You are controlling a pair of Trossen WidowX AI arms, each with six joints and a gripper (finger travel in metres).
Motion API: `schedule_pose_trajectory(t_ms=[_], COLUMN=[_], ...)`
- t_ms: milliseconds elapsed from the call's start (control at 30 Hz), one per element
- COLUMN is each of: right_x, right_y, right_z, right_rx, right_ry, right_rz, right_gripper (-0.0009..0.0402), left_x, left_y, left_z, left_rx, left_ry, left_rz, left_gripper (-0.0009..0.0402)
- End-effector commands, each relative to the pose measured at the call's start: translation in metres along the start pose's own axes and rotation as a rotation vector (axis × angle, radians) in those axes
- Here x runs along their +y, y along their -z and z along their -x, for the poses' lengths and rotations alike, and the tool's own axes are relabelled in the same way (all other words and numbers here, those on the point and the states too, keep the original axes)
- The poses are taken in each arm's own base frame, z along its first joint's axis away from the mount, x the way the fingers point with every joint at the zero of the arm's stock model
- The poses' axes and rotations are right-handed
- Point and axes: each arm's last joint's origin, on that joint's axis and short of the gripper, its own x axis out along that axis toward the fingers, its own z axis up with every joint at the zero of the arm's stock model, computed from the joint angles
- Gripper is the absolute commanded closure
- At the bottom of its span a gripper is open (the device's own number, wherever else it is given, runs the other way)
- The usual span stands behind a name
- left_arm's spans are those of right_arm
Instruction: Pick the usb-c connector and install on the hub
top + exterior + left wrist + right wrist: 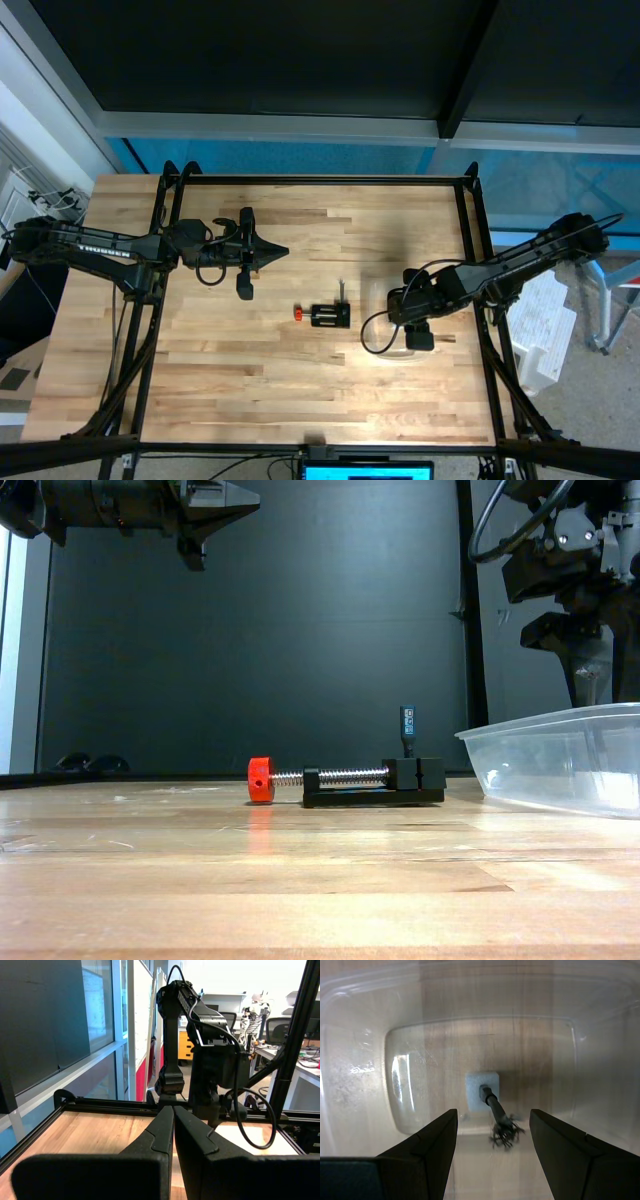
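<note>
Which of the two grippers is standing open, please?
The right gripper, fingers spread above the clear tray; the left gripper, parked high on the left, is shut.

usb-c connector (490,1098) — one end blurred

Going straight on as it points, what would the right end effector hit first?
The right end effector, open over the clear tray, would likely meet the usb-c connector first. The left end effector hangs shut, high up.

place: office lab | seen: office chairs (274,1024), desks (309,1066), framed workbench (250,390)
</note>
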Motion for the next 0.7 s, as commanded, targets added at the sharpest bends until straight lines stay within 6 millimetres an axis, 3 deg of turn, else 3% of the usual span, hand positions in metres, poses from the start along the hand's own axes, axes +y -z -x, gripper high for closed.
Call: schedule_pose_trajectory(t_ms=[33, 367, 700], right_x=[0.001, 0.004, 0.004], right_y=[-0.001, -0.001, 0.0], right_z=[-0.007, -0.024, -0.031], right_rx=[0.003, 0.009, 0.008], right_ry=[0.0, 0.002, 0.002], right_rz=[0.002, 0.006, 0.007], right_gripper=[0.0193, 0.0199, 0.0247], left_x=[0.0, 0.0, 0.0], left_y=[0.0, 0.0, 0.0], left_z=[0.0, 0.0, 0.0], left_rx=[0.0, 0.0, 0.0], left_ry=[0.0, 0.0, 0.0], left_rz=[0.0, 0.0, 0.0], left_gripper=[0.0393, 0.0393, 0.0393])
